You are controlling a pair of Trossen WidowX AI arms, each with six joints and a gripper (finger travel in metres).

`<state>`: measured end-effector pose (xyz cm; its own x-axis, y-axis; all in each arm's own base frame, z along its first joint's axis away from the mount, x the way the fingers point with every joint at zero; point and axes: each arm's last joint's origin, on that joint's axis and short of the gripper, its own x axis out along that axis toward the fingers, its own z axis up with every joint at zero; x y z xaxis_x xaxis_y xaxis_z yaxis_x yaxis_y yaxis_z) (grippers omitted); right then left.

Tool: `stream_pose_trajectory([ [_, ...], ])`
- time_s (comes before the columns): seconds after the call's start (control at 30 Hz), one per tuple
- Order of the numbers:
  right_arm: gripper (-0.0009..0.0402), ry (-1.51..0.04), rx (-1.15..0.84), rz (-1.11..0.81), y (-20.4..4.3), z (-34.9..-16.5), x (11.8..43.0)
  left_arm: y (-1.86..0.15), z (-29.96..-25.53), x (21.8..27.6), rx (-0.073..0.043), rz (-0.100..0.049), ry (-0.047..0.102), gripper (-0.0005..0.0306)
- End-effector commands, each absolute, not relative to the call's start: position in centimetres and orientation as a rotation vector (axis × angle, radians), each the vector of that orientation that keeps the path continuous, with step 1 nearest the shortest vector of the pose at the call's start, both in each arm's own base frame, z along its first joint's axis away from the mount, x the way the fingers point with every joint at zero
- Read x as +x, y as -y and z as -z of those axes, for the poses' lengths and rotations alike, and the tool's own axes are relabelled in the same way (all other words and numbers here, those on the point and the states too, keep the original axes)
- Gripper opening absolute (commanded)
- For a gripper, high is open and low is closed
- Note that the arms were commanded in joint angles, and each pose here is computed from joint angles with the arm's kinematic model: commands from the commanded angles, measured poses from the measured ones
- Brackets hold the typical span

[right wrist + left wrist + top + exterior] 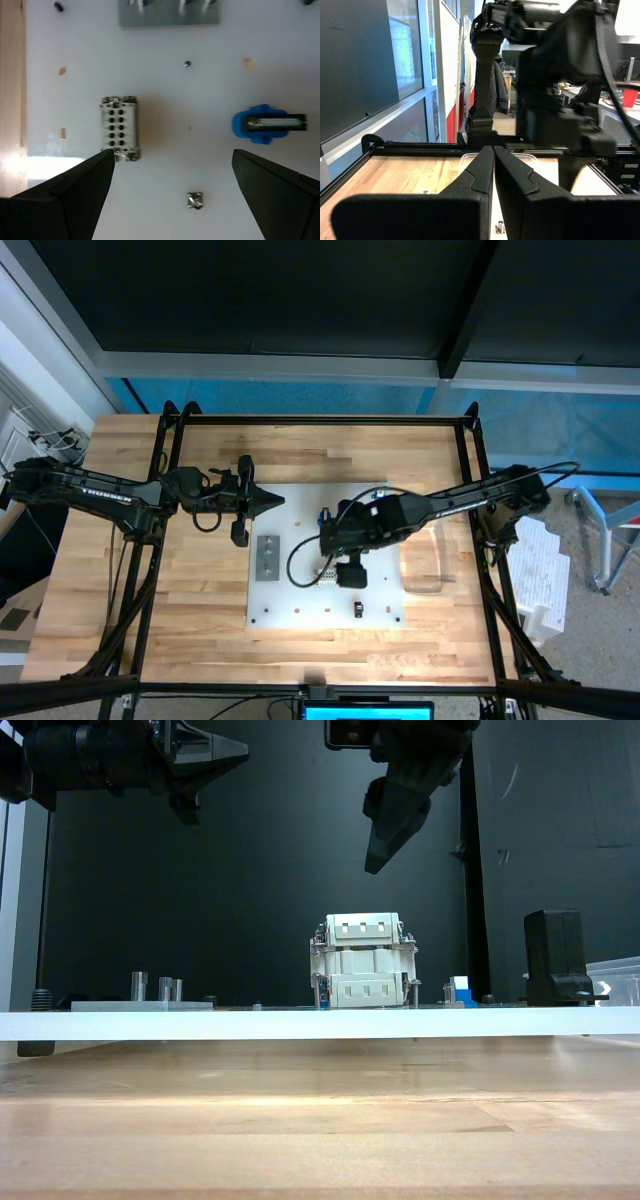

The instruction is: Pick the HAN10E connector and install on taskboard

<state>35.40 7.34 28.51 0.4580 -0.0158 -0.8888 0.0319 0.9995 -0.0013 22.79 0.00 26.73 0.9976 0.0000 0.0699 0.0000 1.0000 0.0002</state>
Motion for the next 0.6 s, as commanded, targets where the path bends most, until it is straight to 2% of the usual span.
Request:
stream_pose_trajectory([
  [0.03,0.0317,-1.032,0.039,0.041,-6.3,-29.2,34.3,0.00,-26.72,22.79,0.000,0.000,0.070,0.0001],
  [0.27,0.0241,-0.907,0.046,0.049,-4.3,-31.0,31.5,0.00,-26.72,22.79,0.000,0.000,0.070,0.0001],
  [0.6,0.0077,-0.714,0.013,0.078,-1.1,-32.2,28.5,0.00,-26.72,22.79,0.000,0.000,0.070,0.0001],
])
